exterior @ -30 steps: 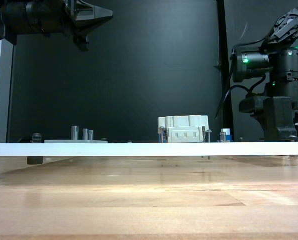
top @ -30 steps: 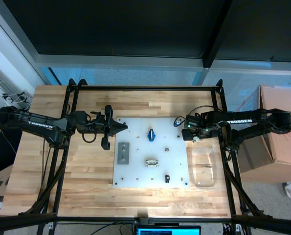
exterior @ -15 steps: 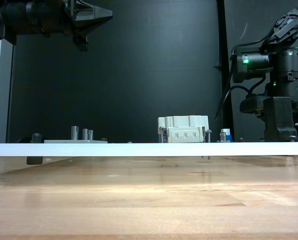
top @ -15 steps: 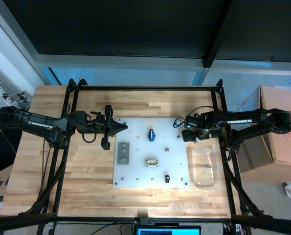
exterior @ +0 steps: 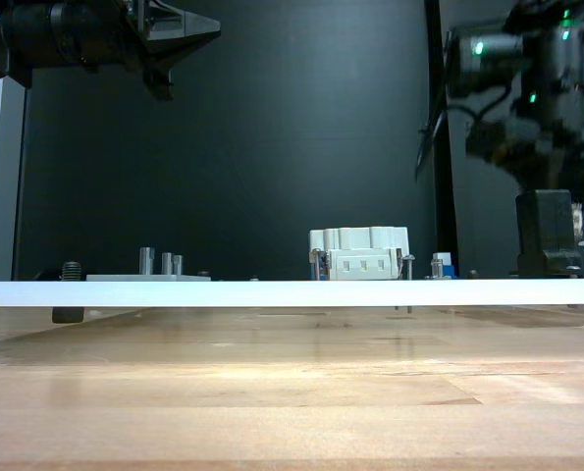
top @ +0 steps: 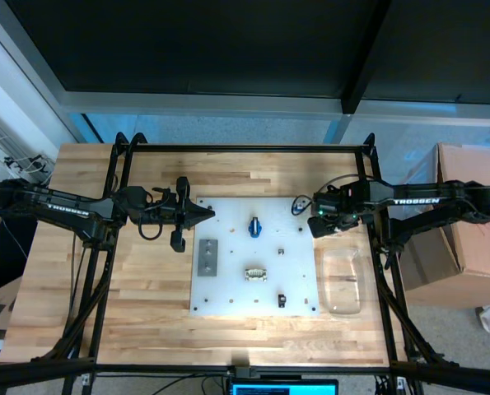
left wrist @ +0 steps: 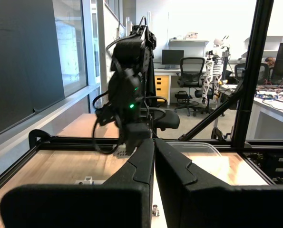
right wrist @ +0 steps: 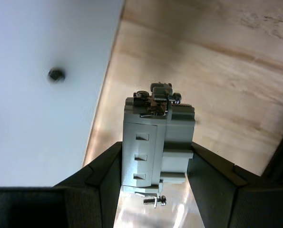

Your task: Remove the HAN10E connector from the taskboard and place in the container

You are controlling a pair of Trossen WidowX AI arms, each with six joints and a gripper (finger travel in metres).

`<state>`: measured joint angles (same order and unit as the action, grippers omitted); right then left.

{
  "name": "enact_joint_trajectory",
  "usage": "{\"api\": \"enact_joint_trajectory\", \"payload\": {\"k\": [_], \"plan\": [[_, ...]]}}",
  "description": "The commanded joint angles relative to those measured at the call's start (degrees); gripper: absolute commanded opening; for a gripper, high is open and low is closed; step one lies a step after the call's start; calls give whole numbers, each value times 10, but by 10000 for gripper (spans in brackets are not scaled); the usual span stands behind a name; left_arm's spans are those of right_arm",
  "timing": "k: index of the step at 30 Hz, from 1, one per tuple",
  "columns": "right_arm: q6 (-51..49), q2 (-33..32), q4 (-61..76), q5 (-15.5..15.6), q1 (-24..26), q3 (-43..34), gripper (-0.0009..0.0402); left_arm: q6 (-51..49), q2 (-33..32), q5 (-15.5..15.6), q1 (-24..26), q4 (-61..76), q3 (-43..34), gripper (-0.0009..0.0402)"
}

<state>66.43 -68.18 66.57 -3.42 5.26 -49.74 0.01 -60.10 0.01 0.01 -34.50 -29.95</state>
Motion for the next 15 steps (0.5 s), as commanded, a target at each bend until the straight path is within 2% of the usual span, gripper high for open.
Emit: {"api": "enact_joint_trajectory", "payload": {"k": [1,15], "plan": [[34,0,14,0,-48,-17,48,0,0,0,0,0,0,0],[219,-1,13,0,-306,-38,52,0,0,0,0,0,0,0]]}}
